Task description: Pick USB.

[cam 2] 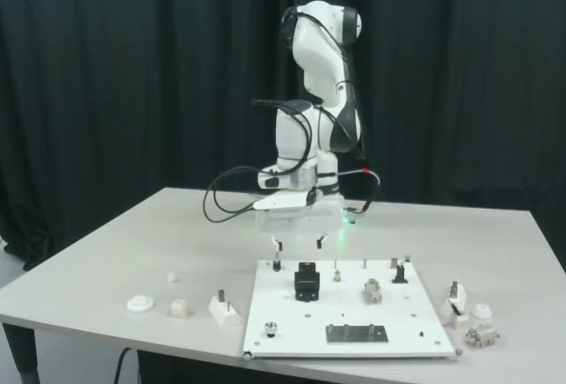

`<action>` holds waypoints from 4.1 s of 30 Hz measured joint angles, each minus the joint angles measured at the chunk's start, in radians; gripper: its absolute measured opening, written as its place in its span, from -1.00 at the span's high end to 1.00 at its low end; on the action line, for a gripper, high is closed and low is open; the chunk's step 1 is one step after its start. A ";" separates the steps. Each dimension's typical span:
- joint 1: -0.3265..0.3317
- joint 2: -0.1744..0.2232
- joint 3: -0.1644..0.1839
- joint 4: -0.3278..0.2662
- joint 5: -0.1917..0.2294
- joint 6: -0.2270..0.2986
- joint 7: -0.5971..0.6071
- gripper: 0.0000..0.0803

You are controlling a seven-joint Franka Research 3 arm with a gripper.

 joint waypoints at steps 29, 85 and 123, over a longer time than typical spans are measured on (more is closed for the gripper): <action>0.120 -0.033 0.051 0.114 0.001 -0.146 0.178 -0.99; 0.260 0.330 0.228 0.439 0.325 0.076 0.198 -0.99; 0.212 0.428 0.230 0.506 0.382 0.042 0.031 -0.99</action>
